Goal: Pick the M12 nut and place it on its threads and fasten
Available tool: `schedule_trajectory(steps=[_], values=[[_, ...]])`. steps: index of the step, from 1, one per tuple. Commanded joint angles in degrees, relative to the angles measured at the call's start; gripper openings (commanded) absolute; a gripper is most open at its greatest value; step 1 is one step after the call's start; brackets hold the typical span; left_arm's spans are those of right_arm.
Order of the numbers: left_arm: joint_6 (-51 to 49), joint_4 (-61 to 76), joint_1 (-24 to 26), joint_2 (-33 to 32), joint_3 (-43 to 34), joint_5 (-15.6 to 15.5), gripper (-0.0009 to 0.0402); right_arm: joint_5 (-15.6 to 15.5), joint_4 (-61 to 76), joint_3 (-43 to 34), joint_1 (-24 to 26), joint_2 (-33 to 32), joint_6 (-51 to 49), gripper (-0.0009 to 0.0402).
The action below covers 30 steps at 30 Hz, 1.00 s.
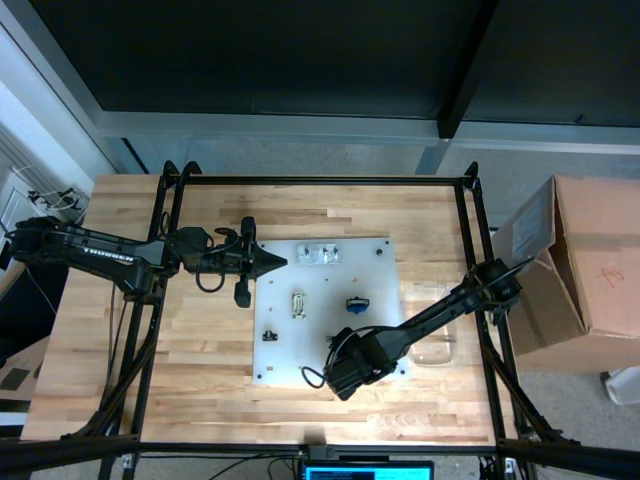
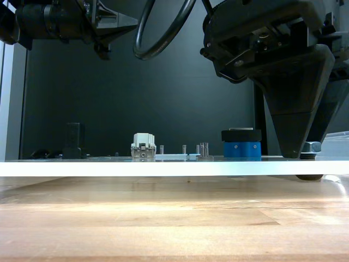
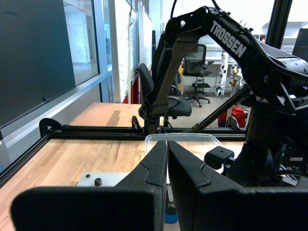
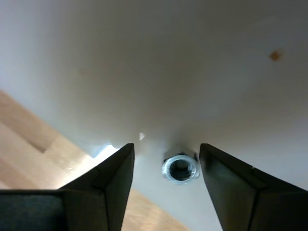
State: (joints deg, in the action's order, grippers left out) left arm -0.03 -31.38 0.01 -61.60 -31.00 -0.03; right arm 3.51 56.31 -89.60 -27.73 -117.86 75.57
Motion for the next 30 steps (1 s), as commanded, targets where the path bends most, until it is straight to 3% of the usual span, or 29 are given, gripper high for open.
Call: schedule_trajectory(steps=[1,12,20,22,24,27,30], values=[[0.02,0.02,-0.02,0.00,-0.02,0.02,0.0000,-0.04,1.20,-0.11,0.00,1.22,0.02,0.0211],[0.02,0.02,-0.02,0.00,-0.02,0.00,0.0000,-0.09,4.04,-0.11,0.13,4.52,-3.19,0.0220],[0.02,0.02,0.00,0.00,-0.02,0.02,0.0000,-1.40,9.01,-0.09,0.11,8.46,-34.10,0.0214],[0.02,0.02,0.00,0.00,-0.02,0.02,0.0000,-1.42,10.69,0.11,0.13,8.63,-40.74,0.0194],[0.02,0.02,0.00,0.00,-0.02,0.02,0.0000,0.63,11.91,0.11,0.15,8.66,-45.27,0.0159],[0.02,0.02,-0.02,0.00,-0.02,0.02,0.0000,2.99,12.00,0.17,0.15,8.63,-48.30,0.0089],[0.02,0.02,0.00,0.00,-0.02,0.02,0.0000,3.06,11.96,0.20,0.35,8.63,-50.66,0.0005]])
